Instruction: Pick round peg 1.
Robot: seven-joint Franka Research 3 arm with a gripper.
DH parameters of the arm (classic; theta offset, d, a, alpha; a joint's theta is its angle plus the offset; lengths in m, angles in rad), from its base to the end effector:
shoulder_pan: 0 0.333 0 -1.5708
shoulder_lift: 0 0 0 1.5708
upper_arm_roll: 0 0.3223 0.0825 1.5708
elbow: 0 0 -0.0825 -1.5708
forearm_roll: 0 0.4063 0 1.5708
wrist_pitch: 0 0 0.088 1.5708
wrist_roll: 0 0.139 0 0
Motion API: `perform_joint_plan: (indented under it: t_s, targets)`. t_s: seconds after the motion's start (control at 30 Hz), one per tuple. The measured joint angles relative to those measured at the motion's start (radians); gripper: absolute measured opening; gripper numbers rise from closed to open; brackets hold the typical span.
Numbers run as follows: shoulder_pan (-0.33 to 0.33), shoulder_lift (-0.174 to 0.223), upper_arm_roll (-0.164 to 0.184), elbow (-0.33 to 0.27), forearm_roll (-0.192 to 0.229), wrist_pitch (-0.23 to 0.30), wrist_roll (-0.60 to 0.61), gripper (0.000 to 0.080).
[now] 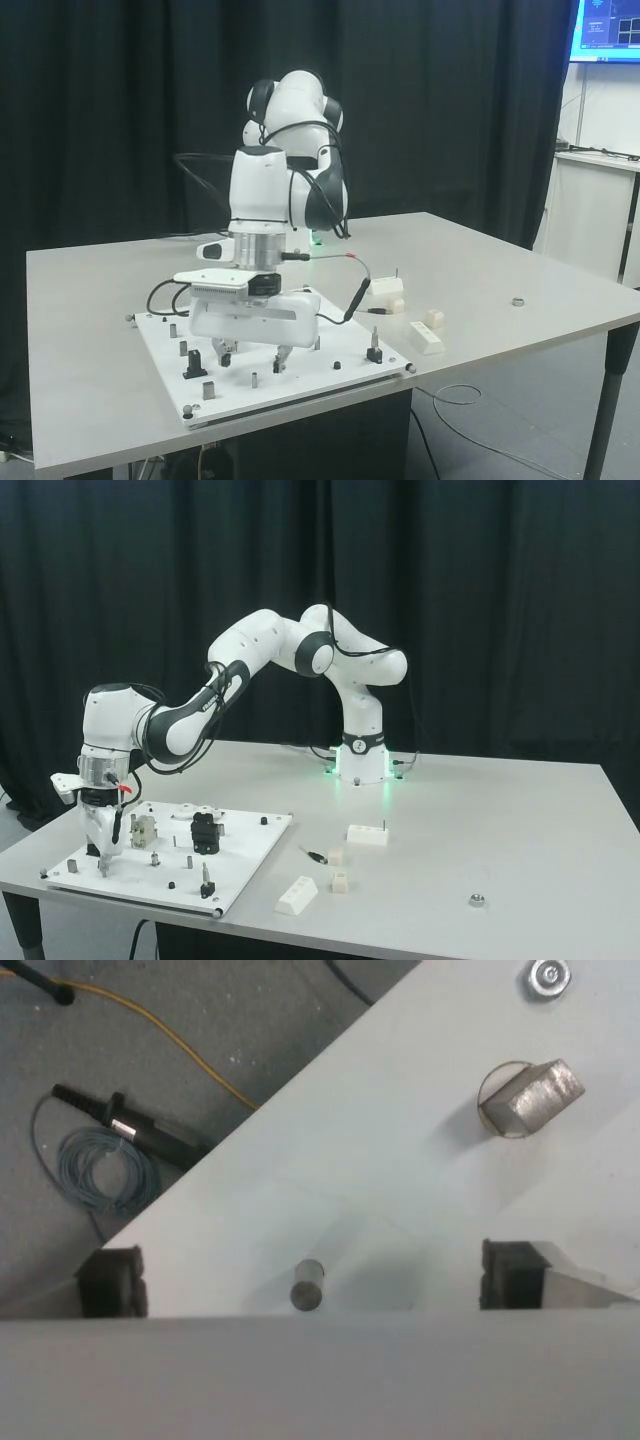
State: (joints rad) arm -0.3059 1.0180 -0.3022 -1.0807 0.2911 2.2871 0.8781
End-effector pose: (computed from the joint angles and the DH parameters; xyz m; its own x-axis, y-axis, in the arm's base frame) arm 0.7281 -0.3920 0.1985 0.0711 -0.9870 0.1439 -0.9801 -0.0959 -0.1735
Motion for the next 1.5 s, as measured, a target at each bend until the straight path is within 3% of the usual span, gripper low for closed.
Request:
perform_joint_plan:
  t_s: [0.07, 0.1, 1.5]
  targets:
    - [0.002, 0.000, -0.003, 0.004, -0.001, -0.003, 0.000, 0.0600]
    - [0.003, 0.000, -0.005, 0.005, -0.001, -0.004, 0.001, 0.0767]
    - [0.011, 0.000, -0.028, 0.040, -0.002, -0.038, 0.005, 0.0800]
